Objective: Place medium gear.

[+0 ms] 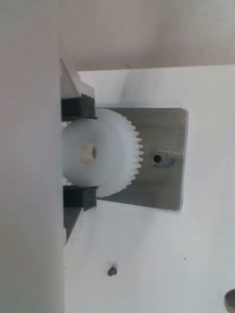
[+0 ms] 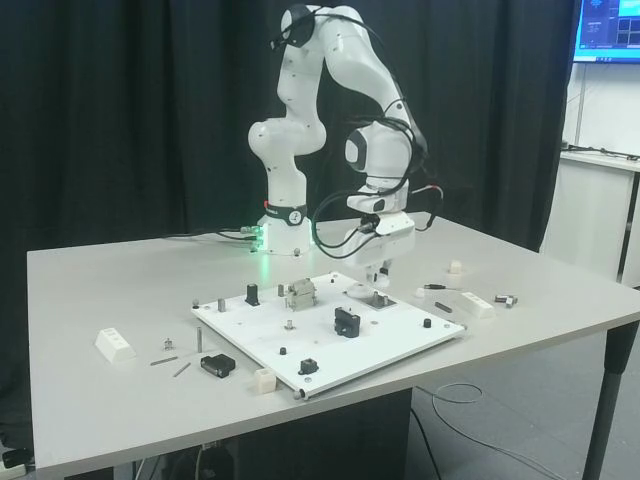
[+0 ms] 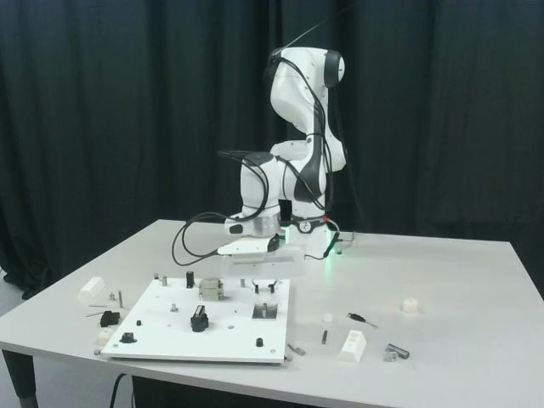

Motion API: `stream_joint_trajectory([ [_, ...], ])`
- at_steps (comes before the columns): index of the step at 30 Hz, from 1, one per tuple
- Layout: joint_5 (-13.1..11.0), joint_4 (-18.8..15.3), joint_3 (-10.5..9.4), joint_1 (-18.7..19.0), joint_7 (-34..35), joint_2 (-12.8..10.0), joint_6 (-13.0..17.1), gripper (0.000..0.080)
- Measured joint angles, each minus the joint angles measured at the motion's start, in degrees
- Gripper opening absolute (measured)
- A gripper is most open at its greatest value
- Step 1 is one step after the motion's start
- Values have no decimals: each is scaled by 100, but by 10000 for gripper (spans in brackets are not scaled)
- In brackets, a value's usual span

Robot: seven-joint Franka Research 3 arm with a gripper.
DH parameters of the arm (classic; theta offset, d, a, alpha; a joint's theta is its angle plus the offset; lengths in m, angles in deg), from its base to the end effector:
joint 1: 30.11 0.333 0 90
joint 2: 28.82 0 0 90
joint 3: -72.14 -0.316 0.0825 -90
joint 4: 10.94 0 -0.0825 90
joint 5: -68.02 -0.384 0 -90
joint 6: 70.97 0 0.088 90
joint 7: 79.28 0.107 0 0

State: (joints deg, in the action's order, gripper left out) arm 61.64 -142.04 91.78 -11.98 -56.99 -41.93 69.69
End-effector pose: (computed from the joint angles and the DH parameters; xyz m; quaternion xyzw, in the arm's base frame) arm 0.5256 -0.0156 0.2536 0.9691 -0.2458 -0.0217 0.0080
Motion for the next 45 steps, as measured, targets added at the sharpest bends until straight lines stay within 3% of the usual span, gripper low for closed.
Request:
stream_joint_trajectory([
  [9, 5, 107, 29, 0, -3, 12, -144, 282],
  [33, 4, 133, 28, 28, -146, 12, -149, 282],
  [39, -52, 132, -104, 83, -146, 10, -137, 282],
  [45, -281, 121, -357, 161, -123, -21, -39, 282],
])
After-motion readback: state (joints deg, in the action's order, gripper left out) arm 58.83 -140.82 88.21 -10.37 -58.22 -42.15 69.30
